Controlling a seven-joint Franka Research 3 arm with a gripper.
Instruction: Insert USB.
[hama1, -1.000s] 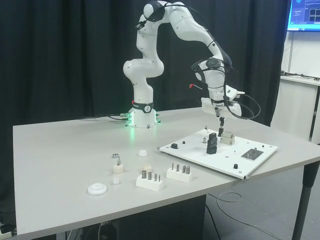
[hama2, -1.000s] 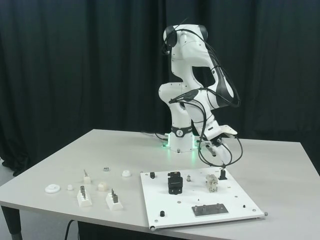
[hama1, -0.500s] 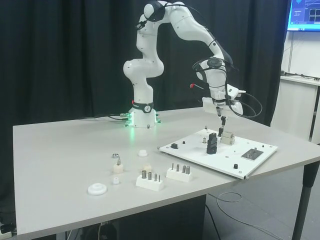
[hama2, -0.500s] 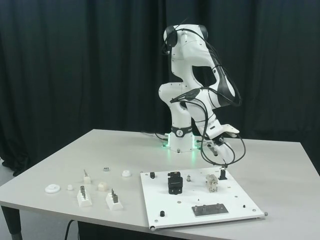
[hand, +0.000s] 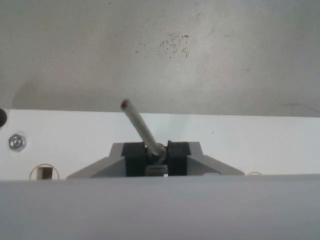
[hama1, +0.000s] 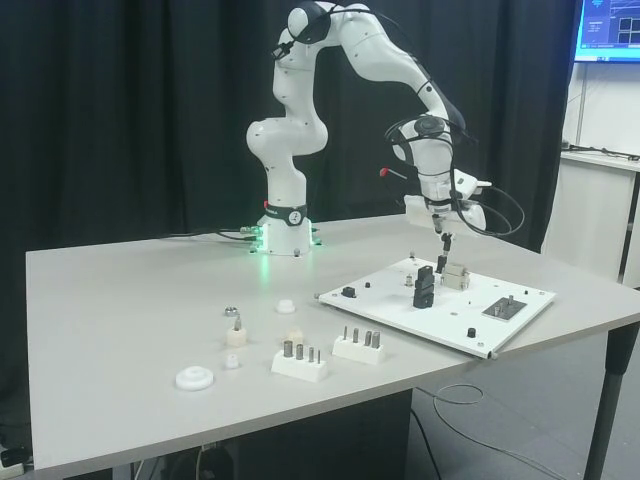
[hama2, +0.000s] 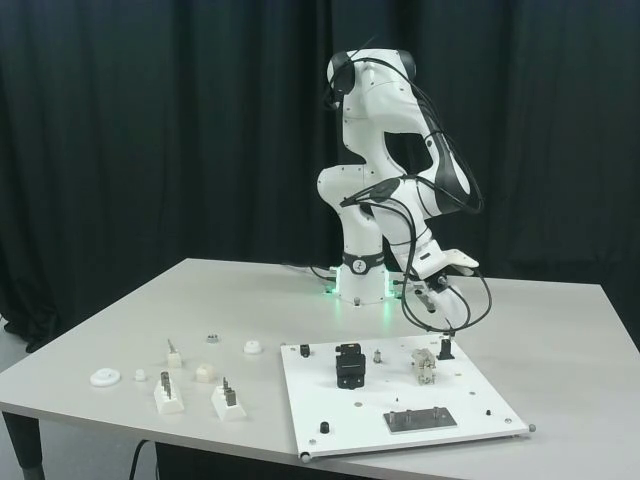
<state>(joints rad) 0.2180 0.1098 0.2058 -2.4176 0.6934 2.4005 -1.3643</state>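
Observation:
My gripper (hand: 156, 159) is shut on a small USB plug. A grey cable (hand: 140, 125) runs out from between the black fingertips (hand: 133, 156). In the room views the gripper (hama1: 444, 236) (hama2: 436, 298) hangs above the far side of the white board (hama1: 520, 285) (hama2: 310, 400). Below it a small black socket (hama1: 441, 263) (hama2: 444, 349) stands on the board, with a gap between the two. The black cable loops from the gripper back around the wrist.
On the board stand a black block (hama1: 424, 286), a grey-white block (hama1: 457, 275) and a metal plate (hama1: 503, 307). A nut (hand: 16, 142) sits in the board. White part holders (hama1: 300, 362), a gear (hama1: 194, 378) and small white pieces lie on the grey table (hama1: 120, 300).
The wrist has shifted slightly sideways above the board's far side and turned a little. The plug stays in the grip. Almost nothing moved in the last half second.

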